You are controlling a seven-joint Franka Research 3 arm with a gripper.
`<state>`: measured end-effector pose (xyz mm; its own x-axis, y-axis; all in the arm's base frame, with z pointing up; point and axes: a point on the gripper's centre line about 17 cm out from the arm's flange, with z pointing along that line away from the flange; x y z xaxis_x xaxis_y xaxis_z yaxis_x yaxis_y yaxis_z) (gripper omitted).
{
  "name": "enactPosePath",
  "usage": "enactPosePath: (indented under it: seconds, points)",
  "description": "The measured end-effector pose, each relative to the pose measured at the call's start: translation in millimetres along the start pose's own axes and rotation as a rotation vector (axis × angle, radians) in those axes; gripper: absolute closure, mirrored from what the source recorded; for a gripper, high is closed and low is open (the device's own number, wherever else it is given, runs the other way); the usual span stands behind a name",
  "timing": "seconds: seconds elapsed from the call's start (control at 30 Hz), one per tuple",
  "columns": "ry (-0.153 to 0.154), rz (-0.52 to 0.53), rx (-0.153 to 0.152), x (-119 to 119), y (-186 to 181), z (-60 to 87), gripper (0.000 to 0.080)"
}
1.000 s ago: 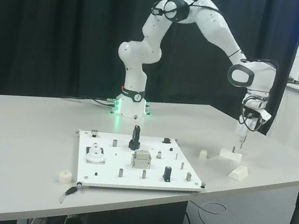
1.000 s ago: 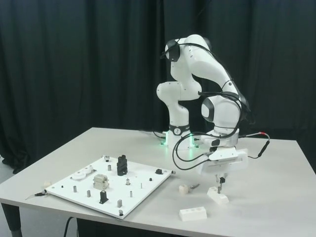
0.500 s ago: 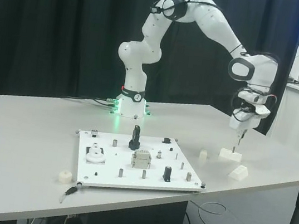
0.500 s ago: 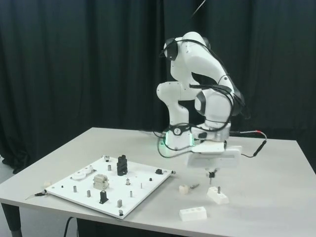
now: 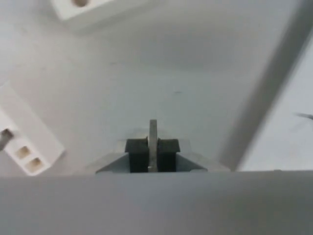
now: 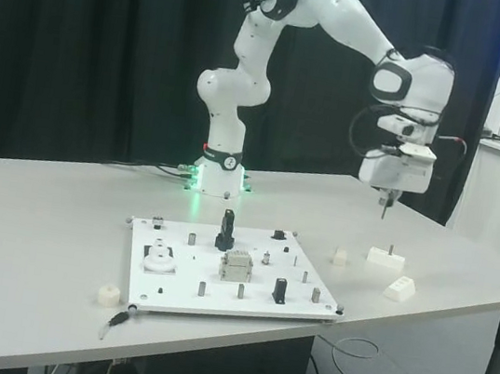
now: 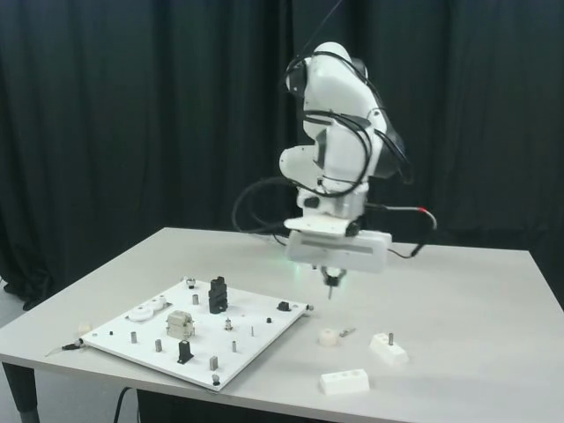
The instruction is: Insert square peg 1.
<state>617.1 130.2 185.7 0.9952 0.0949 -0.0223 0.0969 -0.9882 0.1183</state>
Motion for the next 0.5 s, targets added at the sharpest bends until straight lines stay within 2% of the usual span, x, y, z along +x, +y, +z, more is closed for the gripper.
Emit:
enactPosePath:
  seconds: [0.23, 0.4, 0.5]
  points:
    - [0.009, 0.071, 0.027, 3.0, 36.2, -16.0, 0.0768]
    - [0.02, 0.036, 0.04, 5.0, 62.9, -24.4, 0.0768]
    - [0.026, 0.05, 0.057, 5.1, 79.5, -29.7, 0.0768]
